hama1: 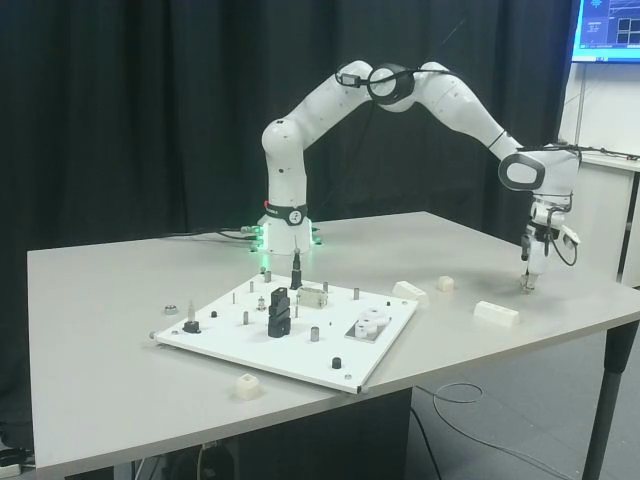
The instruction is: Pick waterproof.
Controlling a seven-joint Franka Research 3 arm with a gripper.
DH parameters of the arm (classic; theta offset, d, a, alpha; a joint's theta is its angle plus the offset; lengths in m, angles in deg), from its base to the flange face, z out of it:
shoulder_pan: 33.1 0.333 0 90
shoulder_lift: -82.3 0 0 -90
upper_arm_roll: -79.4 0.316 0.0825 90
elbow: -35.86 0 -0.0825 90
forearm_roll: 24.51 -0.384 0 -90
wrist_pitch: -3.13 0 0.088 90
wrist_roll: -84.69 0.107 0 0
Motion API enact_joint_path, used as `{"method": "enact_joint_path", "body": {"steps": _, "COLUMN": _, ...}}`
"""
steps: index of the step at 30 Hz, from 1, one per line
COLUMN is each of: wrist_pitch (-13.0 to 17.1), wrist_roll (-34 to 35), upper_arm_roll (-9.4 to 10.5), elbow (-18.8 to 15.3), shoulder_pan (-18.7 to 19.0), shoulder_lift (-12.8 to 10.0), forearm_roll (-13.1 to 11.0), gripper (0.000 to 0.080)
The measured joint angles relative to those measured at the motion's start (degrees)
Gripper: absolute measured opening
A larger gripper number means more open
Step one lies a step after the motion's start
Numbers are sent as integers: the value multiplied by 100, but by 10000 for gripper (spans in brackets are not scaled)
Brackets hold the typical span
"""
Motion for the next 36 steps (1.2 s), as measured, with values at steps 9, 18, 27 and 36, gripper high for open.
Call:
{"method": "enact_joint_path", "body": {"steps": 9, "wrist_pitch": -27, "wrist_roll": 2, "upper_arm_roll": -50, "elbow": 1, "shoulder_pan": -2, "shoulder_lift": -2, "forearm_roll": 0, "gripper": 800}}
{"method": "enact_joint_path", "body": {"steps": 18, "wrist_pitch": -36, "wrist_roll": 2, "upper_arm_roll": -64, "elbow": 2, "shoulder_pan": -2, "shoulder_lift": -10, "forearm_roll": 0, "gripper": 800}}
{"method": "enact_joint_path", "body": {"steps": 27, "wrist_pitch": -64, "wrist_roll": 4, "upper_arm_roll": -65, "elbow": 2, "shoulder_pan": -2, "shoulder_lift": -15, "forearm_roll": -1, "gripper": 800}}
{"method": "enact_joint_path", "body": {"steps": 36, "wrist_pitch": -293, "wrist_roll": -1, "upper_arm_roll": -90, "elbow": 51, "shoulder_pan": -2, "shoulder_lift": -10, "forearm_roll": -1, "gripper": 678}}
